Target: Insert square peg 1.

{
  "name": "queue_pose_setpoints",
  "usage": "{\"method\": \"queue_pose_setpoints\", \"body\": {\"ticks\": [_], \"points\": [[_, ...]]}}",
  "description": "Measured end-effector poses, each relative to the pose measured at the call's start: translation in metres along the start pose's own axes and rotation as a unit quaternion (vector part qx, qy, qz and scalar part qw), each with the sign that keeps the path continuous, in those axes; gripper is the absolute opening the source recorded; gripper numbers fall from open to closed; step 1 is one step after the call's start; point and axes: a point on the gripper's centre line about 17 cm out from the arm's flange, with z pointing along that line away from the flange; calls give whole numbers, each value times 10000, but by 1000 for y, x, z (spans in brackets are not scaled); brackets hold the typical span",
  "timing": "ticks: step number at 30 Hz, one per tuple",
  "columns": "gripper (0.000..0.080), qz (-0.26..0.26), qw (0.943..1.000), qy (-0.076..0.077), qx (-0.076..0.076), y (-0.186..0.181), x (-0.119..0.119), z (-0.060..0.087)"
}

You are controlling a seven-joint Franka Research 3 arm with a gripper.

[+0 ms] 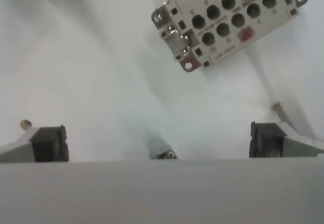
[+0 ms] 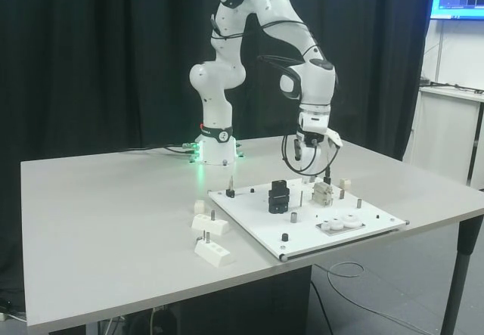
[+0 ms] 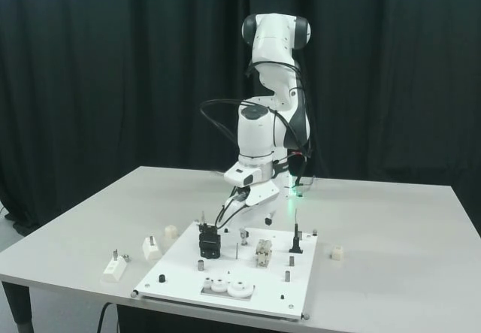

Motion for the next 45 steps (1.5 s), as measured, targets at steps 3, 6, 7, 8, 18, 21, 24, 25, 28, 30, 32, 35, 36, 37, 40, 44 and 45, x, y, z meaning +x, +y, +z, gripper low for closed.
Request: {"method": "queue_pose_setpoints", "body": {"ticks": [3,6,7,8,18,21,24,25,28,30,32,35,36,37,40,44,45], "points": [[800,17,10000,-25,-12,0,-1,1],[800,22,10000,-45,-26,1,-2,1],[800,22,10000,-50,-30,1,-3,1],[800,23,10000,-55,-36,1,-3,1],[800,42,9999,-48,-90,3,-3,2],[800,46,9999,-37,-111,4,-4,4],[800,50,9999,-19,-143,5,-4,6],[800,52,9999,-14,-153,5,-4,6],[800,60,9998,3,-183,6,-5,8],[800,67,9998,4,-189,7,-6,9],[800,75,9998,5,-195,7,-6,9],[800,85,9998,6,-205,9,-7,10],[800,87,9997,6,-209,9,-7,10],[800,89,9997,7,-213,9,-7,10],[800,93,9997,12,-227,11,-7,11],[800,97,9997,9,-239,12,-8,13],[800,98,9997,9,-243,12,-8,13]]}}
